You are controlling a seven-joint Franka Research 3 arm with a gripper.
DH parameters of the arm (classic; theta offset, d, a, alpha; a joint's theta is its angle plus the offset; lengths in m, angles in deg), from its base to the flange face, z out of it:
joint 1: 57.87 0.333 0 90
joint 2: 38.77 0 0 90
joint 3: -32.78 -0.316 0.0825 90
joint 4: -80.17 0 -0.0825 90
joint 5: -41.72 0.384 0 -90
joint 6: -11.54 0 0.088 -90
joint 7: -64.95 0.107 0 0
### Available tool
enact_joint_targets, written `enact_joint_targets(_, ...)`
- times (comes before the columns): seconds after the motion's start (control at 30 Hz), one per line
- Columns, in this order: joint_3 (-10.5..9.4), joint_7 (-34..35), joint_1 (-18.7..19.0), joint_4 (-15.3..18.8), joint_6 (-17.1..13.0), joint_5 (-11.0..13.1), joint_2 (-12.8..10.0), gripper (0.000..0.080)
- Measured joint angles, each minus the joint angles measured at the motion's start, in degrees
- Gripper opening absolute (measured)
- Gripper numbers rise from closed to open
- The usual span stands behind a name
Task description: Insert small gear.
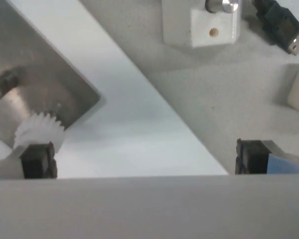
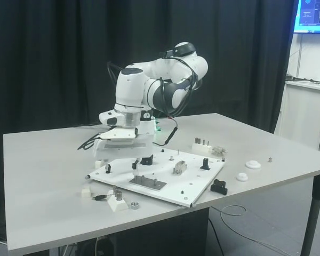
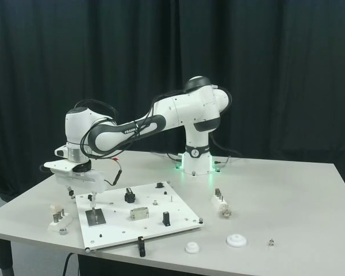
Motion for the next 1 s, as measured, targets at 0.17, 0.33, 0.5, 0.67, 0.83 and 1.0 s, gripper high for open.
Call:
enact_joint_targets(0.17, 0.00, -0.38, 0.02, -0.07, -0.12, 0.02, 0.00, 0.0800)
enact_joint_targets(0.33, -0.11, -0.57, 0.03, -0.22, -0.54, 0.19, 0.00, 0.0800)
enact_joint_targets(0.5, -0.24, -0.64, 0.01, -0.40, -1.16, 0.33, 0.00, 0.0800)
enact_joint_targets(0.67, -0.38, -0.69, 0.00, -0.55, -1.75, 0.35, 0.00, 0.0800)
enact_joint_targets(0.83, -0.43, -0.92, 0.00, -0.60, -2.12, 0.36, 0.00, 0.0800)
enact_joint_targets(1.0, -0.45, -1.14, -0.04, -0.60, -2.33, 0.35, -0.01, 0.0800)
